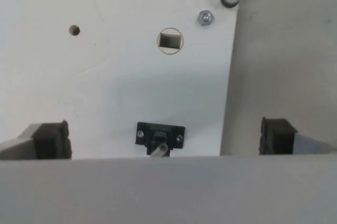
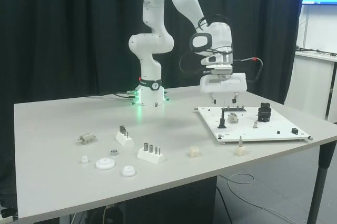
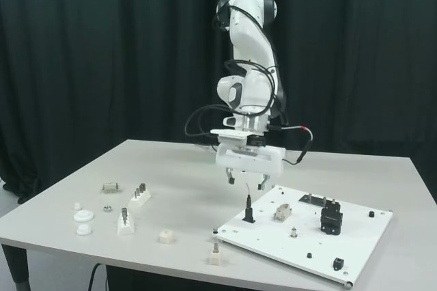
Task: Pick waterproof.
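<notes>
You have the white arm's two-finger gripper (image 3: pixel 246 180) hanging over the near-left corner of the flat white square board (image 3: pixel 300 243) on the grey table (image 3: pixel 171 168), touching nothing. Its black-padded fingers (image 1: pixel 52 140) are spread wide with nothing between them.

In the second room view, the waterproof piece, a small black flanged connector with a thin upright pin (image 3: pixel 248 210), stands on the board at 6 o'clock from the gripper, with a clear gap above the pin. The wrist view shows it from above, between the two fingers: a black rectangular flange with two screws and a whitish tip (image 1: pixel 158 139).

At 3 o'clock from the connector in that room view you will see a chunky black block (image 3: pixel 331 221) on the board. At 9 o'clock, well apart on the bare table, lie several small white parts (image 3: pixel 83 217).
</notes>
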Controlling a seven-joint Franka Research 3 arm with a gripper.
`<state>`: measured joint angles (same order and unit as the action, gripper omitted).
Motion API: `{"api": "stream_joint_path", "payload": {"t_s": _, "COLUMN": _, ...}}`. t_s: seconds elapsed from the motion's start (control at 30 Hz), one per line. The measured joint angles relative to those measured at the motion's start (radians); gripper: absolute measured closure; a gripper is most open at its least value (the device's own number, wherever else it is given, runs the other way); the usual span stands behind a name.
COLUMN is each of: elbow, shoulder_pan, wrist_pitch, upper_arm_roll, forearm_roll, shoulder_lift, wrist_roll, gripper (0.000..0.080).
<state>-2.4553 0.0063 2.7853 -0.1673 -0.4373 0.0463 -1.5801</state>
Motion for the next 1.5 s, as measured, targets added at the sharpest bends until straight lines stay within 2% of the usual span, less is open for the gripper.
{"api": "stream_joint_path", "payload": {"t_s": 0.33, "elbow": 0.012, "shoulder_pan": 0.000, "wrist_pitch": -0.082, "upper_arm_roll": -0.014, "forearm_roll": 0.020, "shoulder_lift": -0.041, "wrist_roll": 0.000, "gripper": 0.0003}}
{"api": "stream_joint_path", "payload": {"t_s": 0.53, "elbow": 0.028, "shoulder_pan": 0.000, "wrist_pitch": -0.120, "upper_arm_roll": -0.017, "forearm_roll": 0.038, "shoulder_lift": -0.049, "wrist_roll": 0.000, "gripper": 0.0003}}
{"api": "stream_joint_path", "payload": {"t_s": 0.77, "elbow": 0.046, "shoulder_pan": -0.007, "wrist_pitch": -0.147, "upper_arm_roll": -0.016, "forearm_roll": 0.040, "shoulder_lift": -0.056, "wrist_roll": 0.000, "gripper": 0.0003}}
{"api": "stream_joint_path", "payload": {"t_s": 1.07, "elbow": 0.065, "shoulder_pan": -0.030, "wrist_pitch": -0.158, "upper_arm_roll": -0.016, "forearm_roll": 0.040, "shoulder_lift": -0.056, "wrist_roll": 0.018, "gripper": 0.0003}}
{"api": "stream_joint_path", "payload": {"t_s": 1.5, "elbow": 0.092, "shoulder_pan": -0.087, "wrist_pitch": -0.158, "upper_arm_roll": -0.012, "forearm_roll": 0.040, "shoulder_lift": -0.051, "wrist_roll": 0.116, "gripper": 0.0003}}
